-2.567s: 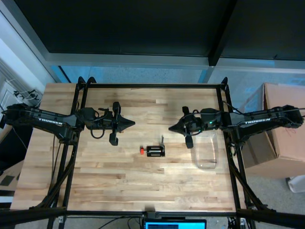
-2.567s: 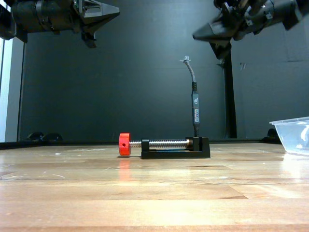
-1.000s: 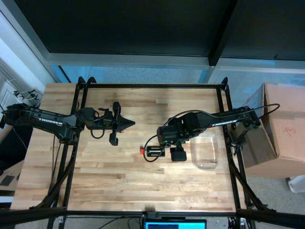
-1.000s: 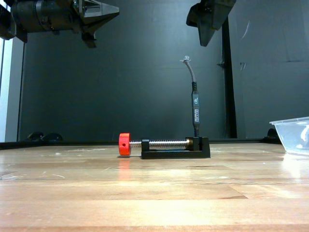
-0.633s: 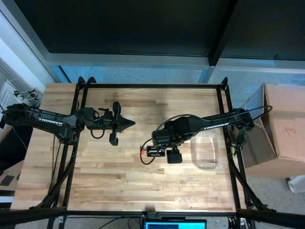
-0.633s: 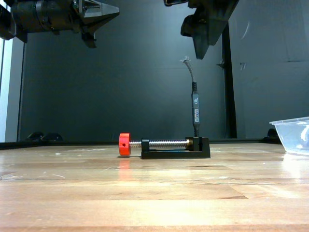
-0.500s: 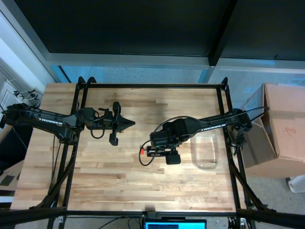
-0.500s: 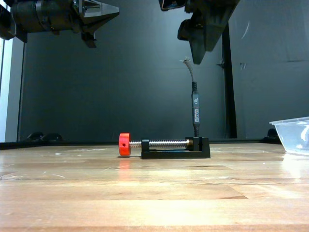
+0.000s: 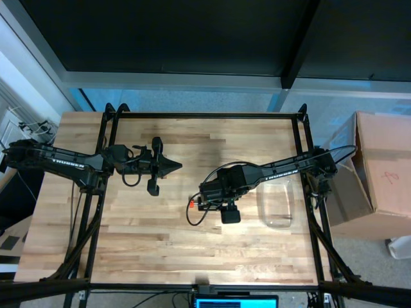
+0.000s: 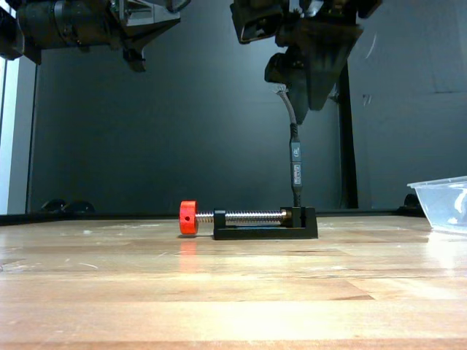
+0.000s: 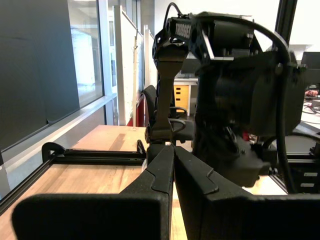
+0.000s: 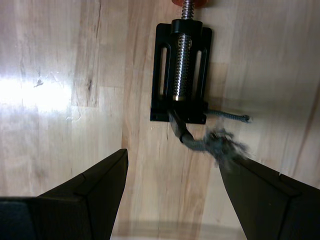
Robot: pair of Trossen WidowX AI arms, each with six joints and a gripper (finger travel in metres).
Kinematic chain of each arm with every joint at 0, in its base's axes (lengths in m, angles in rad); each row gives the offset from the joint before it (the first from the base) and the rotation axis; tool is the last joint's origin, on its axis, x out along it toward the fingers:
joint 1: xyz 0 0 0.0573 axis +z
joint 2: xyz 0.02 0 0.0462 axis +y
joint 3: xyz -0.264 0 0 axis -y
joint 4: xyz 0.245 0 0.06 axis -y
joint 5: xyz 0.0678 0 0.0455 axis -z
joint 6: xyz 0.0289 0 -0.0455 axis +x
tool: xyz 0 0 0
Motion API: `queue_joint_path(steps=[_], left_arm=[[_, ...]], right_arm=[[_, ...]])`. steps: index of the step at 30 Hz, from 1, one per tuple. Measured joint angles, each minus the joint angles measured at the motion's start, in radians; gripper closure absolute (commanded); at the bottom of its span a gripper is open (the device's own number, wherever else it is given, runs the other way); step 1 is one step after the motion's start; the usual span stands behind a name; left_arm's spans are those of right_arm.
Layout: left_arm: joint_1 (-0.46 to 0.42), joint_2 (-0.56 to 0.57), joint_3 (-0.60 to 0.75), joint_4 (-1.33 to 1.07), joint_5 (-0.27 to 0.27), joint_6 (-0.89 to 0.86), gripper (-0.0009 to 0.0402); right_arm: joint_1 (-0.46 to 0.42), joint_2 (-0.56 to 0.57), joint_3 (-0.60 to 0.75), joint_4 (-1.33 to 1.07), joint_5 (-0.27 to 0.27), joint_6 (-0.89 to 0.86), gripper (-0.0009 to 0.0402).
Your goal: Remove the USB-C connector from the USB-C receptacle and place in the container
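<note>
The USB-C connector (image 10: 296,164) stands upright, plugged into its receptacle in the black clamp (image 10: 266,222) with a red knob (image 10: 188,217). Its short cable ends in a frayed tip (image 12: 226,147). My right gripper (image 10: 300,91) hangs open just above that tip, pointing down. In the right wrist view the connector (image 12: 181,132) lies between the spread fingers (image 12: 97,185), untouched. My left gripper (image 9: 176,165) is shut and holds nothing, hovering high over the table's left half. The clear plastic container (image 9: 276,204) sits to the right of the clamp.
A black frame rail (image 9: 205,116) borders the wooden table at the back and sides. A cardboard box (image 9: 379,173) stands off the table to the right. The right arm's camera housing (image 10: 257,20) hangs above the clamp.
My right arm has swung left and come down until its open gripper sits right over the cable's frayed end. The connector remains in its seat. The left arm has not moved.
</note>
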Motion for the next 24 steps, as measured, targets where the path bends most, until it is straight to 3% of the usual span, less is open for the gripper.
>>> queue_joint_path(steps=[8,24], left_arm=[[0.0,0.0,0.0,-0.001,0.0,0.0,0.0393],[0.0,0.0,0.0,0.0,0.0,0.0,0.0393]], right_arm=[[0.0,0.0,-0.071,0.081,0.0,-0.007,0.0182],[-0.018,0.0,-0.165,0.163,0.0,-0.023,0.0314]])
